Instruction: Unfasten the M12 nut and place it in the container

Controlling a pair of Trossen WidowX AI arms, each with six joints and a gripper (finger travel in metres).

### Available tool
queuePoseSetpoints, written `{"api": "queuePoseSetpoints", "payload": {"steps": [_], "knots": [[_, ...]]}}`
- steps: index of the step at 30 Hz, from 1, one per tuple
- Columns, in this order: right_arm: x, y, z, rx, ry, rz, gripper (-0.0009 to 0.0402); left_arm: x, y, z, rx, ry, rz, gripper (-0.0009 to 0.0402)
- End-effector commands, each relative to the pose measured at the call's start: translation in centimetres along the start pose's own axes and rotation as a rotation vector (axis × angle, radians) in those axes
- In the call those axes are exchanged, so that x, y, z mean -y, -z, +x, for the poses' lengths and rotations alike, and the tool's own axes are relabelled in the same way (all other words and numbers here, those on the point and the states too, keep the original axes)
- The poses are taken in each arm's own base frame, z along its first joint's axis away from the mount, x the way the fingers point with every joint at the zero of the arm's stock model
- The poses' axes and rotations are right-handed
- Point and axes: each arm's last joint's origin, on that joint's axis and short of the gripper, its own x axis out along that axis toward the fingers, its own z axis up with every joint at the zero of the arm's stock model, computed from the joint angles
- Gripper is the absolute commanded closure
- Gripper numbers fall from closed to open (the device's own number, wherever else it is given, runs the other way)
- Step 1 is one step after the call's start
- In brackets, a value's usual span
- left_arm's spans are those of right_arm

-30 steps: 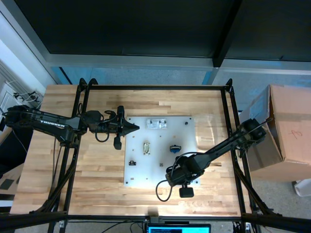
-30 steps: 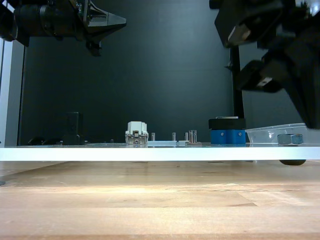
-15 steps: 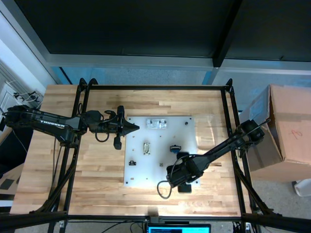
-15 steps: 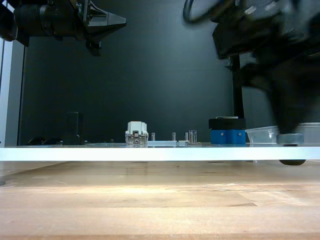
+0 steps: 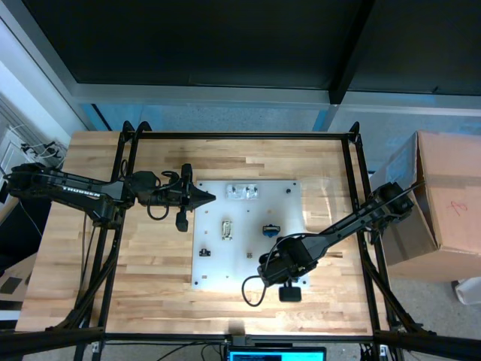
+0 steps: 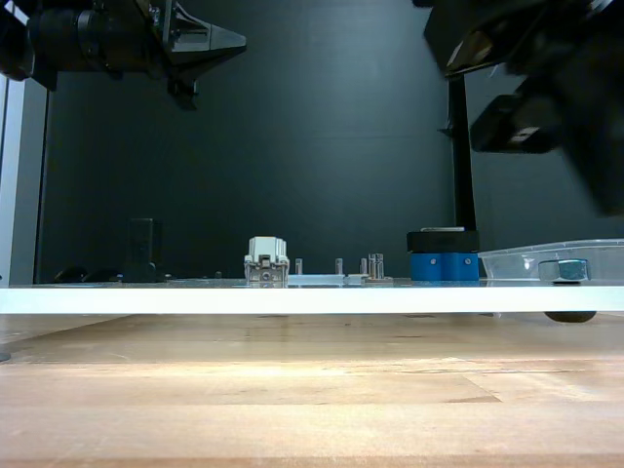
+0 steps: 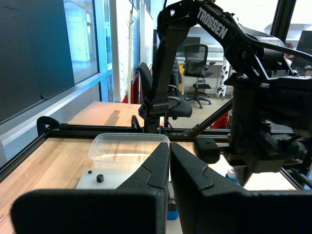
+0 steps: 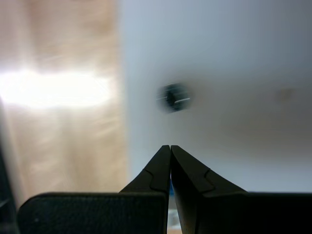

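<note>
Right gripper (image 8: 170, 146) hovering above M12 nut (image 8: 174, 97) — jaws pressing together, gripping nothing. Nut sitting on its stud, outside container (image 7: 127, 150). Left gripper (image 7: 169, 146) hanging over board (image 5: 248, 226) far-left edge, pinched together, empty. Risk: descending unopened — tips striking nut, not gripping.

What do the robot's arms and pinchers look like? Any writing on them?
Both arms are black, thin and jointed. White letters spell TROSSEN on the left arm and the right arm. A black cable loops by the right wrist. The left gripper, over the board at its left edge, and the right gripper, above its near right part, each have two black pointed fingers.
</note>
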Motion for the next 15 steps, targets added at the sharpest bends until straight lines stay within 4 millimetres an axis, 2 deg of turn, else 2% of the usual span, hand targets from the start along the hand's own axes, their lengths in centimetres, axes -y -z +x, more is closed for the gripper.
{"api": "queuePoseSetpoints", "payload": {"steps": [1,10,15], "knots": [[-0.2,-0.2,0.4,0.012,-0.022,-0.004,0.0393,0.0,0.0,0.0,0.000,0.000,0.000,0.0393],[-0.3,-0.9,2.9,0.023,-0.013,0.013,0.0394,0.0,0.0,0.0,0.000,0.000,0.000,0.0393],[-0.2,-1.0,2.9,0.044,0.005,0.012,0.0393,0.0,0.0,0.0,0.000,0.000,0.000,0.0393]]}}
